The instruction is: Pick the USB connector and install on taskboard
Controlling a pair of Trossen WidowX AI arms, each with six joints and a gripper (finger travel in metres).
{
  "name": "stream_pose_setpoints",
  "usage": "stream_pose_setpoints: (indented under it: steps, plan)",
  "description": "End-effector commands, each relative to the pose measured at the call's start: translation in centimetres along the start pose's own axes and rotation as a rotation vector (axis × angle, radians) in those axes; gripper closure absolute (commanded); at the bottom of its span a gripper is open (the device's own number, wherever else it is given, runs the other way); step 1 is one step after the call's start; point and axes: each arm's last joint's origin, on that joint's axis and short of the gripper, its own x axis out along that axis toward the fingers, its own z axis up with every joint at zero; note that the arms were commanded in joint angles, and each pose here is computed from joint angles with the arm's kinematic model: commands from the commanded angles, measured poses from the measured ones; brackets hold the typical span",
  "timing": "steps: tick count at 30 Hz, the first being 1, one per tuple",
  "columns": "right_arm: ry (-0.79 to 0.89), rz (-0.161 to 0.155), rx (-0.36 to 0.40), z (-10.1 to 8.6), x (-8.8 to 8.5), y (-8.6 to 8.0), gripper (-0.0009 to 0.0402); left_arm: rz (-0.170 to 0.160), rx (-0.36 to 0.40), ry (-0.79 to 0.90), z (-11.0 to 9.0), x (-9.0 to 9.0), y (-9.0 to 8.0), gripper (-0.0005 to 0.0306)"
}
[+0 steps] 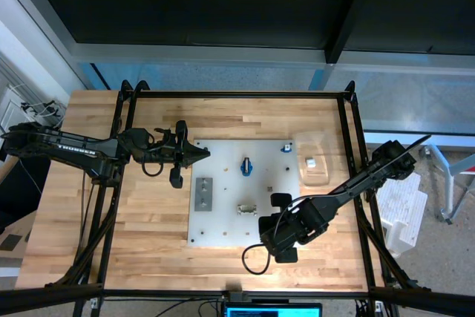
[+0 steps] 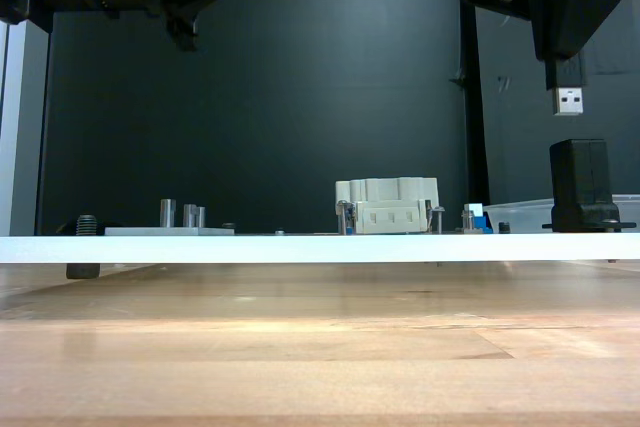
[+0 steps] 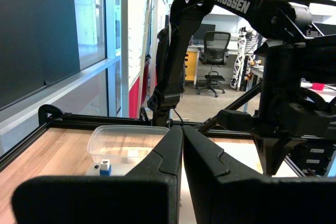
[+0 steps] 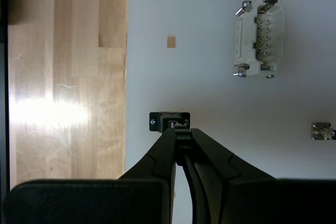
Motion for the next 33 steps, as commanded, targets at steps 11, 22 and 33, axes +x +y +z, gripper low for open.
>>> stream_pose_setpoints:
  steps: [11, 22, 33]
  plan:
    - [-0.001, -0.021, -0.004, -0.27, 0.65, 0.25, 0.0393, 0.0, 0.0, 0.0, 0.0, 0.01, 0.0, 0.03]
    - [0.007, -0.002, 0.009, -0.25, 0.89, 0.46, 0.0393, 0.0, 0.0, 0.0, 0.0, 0.01, 0.0, 0.03]
    - [0.008, -0.003, 0.007, -0.31, 0.95, 0.47, 0.0393, 0.0, 0.0, 0.0, 0.0, 0.01, 0.0, 0.03]
